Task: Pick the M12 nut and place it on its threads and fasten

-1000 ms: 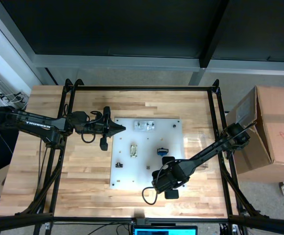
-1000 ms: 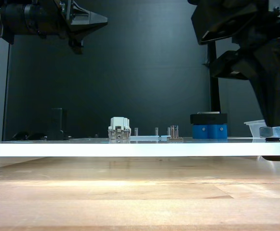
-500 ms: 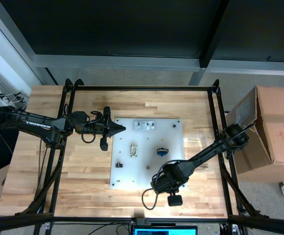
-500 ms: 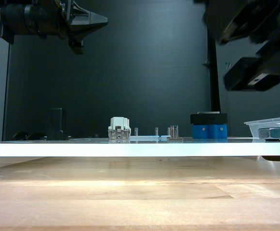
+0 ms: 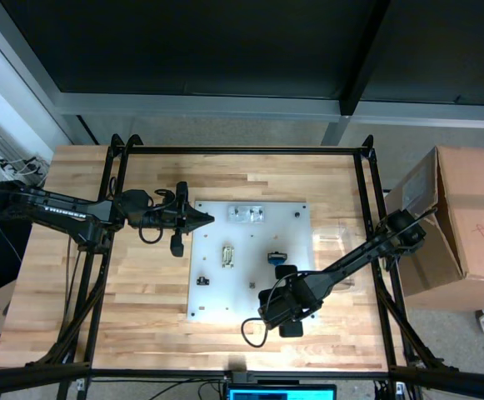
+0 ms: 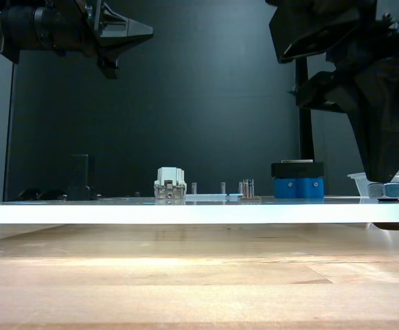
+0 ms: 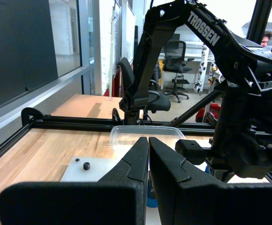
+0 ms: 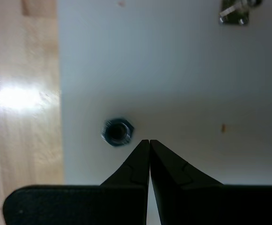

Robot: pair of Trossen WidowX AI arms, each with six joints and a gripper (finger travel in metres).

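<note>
Over the near right edge of the white board (image 5: 225,296), we see the right gripper (image 8: 149,141) pointing straight down. Its two fingers are pressed together tip to tip with nothing between them. Just beside those tips, and apart from them, sits the M12 nut (image 8: 117,131), free of any grip. The right wrist view gives us its hexagon from above, with a dark centre, against the white of the board. From the low view we find the nut lying level on its stud (image 6: 389,200), with a thin band of black showing beneath the silver. The gripper's point there is just above it and a little to its left. We cannot tell how far down the threads it has run. From the high view the gripper's body covers the nut.

We see the clear tray (image 5: 335,237) on the wooden table (image 5: 142,283) just off the board's right edge, farther away than the right gripper. At table height it shows only behind the nut.

High over the board's far left edge hangs the left gripper (image 7: 148,139), aimed level toward the board's middle, its fingers closed against each other on nothing.

On the board we also make out a blue block (image 6: 297,187) and a white connector (image 6: 169,184), well apart from the nut. A cardboard box (image 5: 462,225) stands beyond the table's right side.
</note>
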